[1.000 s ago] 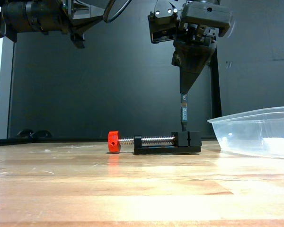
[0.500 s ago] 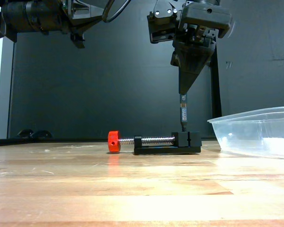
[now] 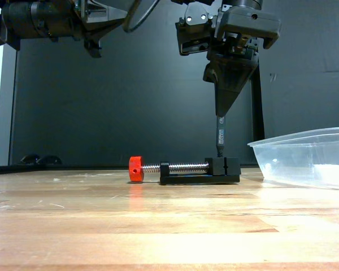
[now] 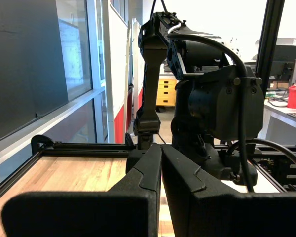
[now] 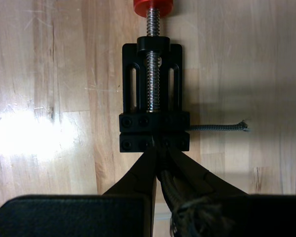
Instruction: Pick the usb-c connector and install on the hub
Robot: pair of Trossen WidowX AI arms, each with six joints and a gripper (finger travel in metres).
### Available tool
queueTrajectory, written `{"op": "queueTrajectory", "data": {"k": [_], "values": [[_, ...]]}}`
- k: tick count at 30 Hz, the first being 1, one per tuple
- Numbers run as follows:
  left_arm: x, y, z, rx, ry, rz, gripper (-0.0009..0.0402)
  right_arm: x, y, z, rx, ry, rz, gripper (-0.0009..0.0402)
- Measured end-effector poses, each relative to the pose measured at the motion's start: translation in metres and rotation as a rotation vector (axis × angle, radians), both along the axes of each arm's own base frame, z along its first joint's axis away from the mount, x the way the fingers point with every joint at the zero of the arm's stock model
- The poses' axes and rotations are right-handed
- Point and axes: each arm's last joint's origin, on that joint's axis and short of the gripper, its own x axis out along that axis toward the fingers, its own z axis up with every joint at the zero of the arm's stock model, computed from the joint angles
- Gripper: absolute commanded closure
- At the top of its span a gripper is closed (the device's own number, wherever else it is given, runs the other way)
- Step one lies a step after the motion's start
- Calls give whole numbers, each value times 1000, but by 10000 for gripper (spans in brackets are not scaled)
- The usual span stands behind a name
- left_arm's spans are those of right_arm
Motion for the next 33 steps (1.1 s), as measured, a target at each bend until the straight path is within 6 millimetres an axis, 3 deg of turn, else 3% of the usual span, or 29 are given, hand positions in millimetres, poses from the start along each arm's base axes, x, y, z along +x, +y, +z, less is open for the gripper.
{"op": "queueTrajectory", "data": {"k": [26,33], "values": [[0,0,0,0,0,0,393,0,1,-2,2,-24,7,392],[0,0,0,0,1,0,393,-1,0,1,6,-37,7,342]]}}
